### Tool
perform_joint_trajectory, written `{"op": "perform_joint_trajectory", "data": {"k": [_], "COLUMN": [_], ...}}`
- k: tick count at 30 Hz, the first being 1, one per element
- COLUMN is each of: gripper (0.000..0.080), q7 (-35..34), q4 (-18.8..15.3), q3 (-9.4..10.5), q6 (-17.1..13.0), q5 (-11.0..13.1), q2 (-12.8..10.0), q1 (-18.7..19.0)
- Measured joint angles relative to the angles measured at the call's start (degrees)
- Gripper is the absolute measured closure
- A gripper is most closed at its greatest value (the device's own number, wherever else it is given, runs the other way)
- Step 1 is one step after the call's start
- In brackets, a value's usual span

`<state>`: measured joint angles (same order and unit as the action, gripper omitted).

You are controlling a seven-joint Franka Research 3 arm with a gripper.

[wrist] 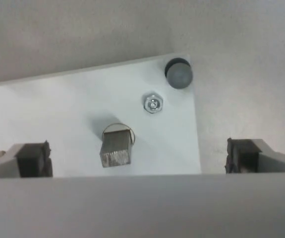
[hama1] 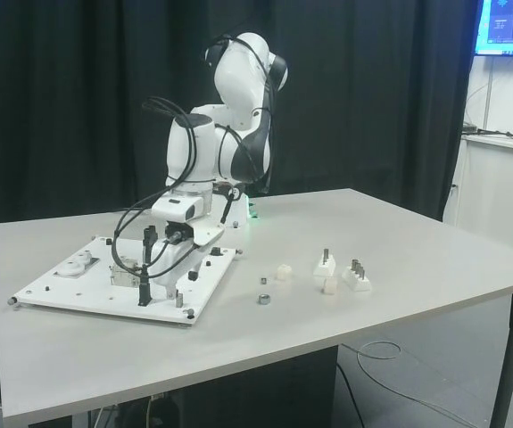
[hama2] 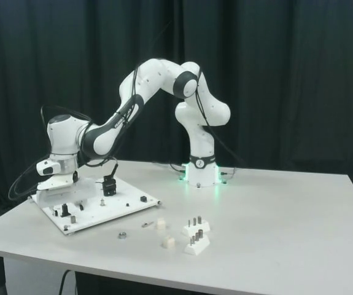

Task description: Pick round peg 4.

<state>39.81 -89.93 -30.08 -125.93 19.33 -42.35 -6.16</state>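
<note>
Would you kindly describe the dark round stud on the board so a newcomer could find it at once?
Find the white board beneath the tool in the wrist view. At its corner, beyond the grey square block and the hex nut, sits the dark round stud, the only domed, round-topped piece there.

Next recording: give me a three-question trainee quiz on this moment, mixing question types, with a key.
1. True or false: the gripper is shut on a peg.
2. In the wrist view, which fastener sits on the white board between the square peg and the black round foot? A) hex nut B) washer alone C) spring
3. Fill in: the small white peg holders stand on the grey table, ____ the white board.

Key: 1. False; the fingers are spread and hold nothing. 2. A, the hex nut. 3. Off (beside).
</note>
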Motion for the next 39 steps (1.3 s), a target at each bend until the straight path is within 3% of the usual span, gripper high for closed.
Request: {"op": "perform_joint_trajectory", "data": {"k": [1, 2, 12, 39], "gripper": [0.0078, 0.0022, 0.0007, 0.0003], "q7": [-0.2, -0.4, -1.5, -2.8], "q4": [0.3, 0.7, 3.2, 4.8], "q3": [-0.07, -0.13, -0.48, -0.79], "q6": [0.5, 0.9, 4.4, 6.6], "q5": [-0.1, -0.2, -0.9, -1.0], "q2": [0.0, 0.0, 0.0, 0.0], "q1": [0.0, 0.0, 0.0, 0.0]}}
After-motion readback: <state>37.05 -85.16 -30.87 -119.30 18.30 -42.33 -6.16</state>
